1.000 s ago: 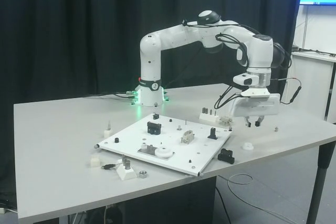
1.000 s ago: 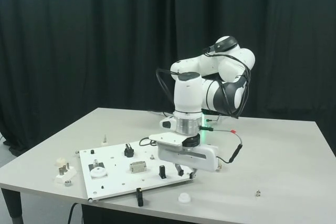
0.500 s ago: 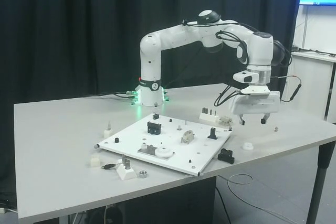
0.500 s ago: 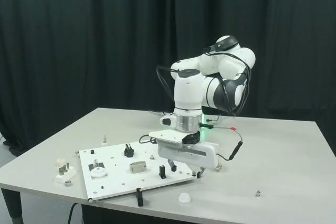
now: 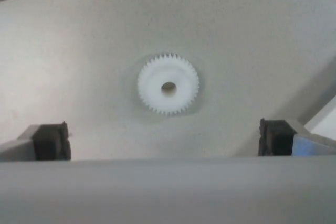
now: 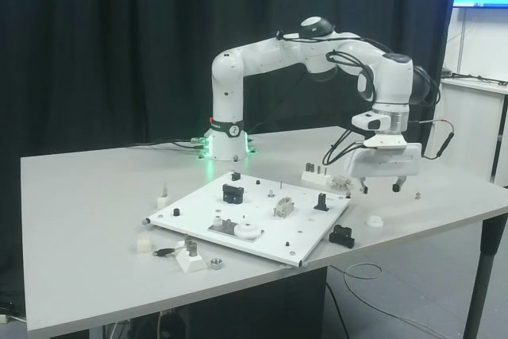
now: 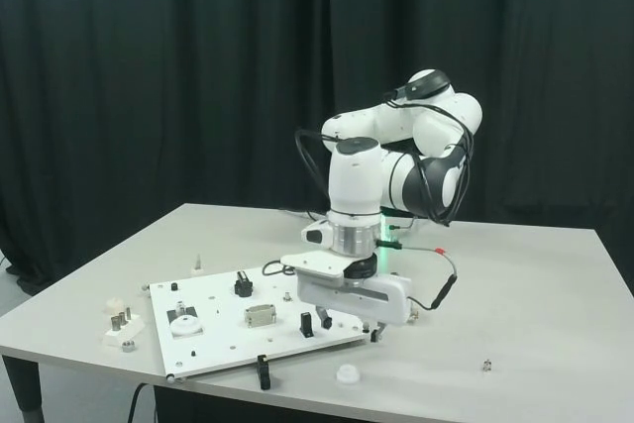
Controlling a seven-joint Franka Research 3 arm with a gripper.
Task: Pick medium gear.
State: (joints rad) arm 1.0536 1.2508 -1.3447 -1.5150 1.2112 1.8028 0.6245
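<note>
- Wrist view: the medium gear (image 5: 168, 84) lies flat on the bare grey table (image 5: 252, 30), white, with fine teeth around the rim and a small hole in the middle. The gripper (image 5: 163, 139) hangs above it with the two black fingertips (image 5: 51, 141) spread wide and nothing between them. The gear sits roughly between their lines, a little ahead of them.
- In my judgement the gear is a light, stiff plastic part, not fragile. Its teeth should give the pads some grip, so the best hold is across the outer rim, on two opposite sides. It is thin, so the fingers must go down almost to the table surface.
- First room view: the gear (image 6: 374, 221) rests on the table near the front edge, just beside the corner of the white board (image 6: 317, 228). The gripper (image 6: 380, 187) hovers above it, apart from it.
- Second room view: the gear (image 7: 347, 374) is near the table edge, below the gripper (image 7: 349, 328).
- Hard to make out: from the room views the teeth cannot be seen. The wide grey band across the wrist view hides the table nearest the hand.
</note>
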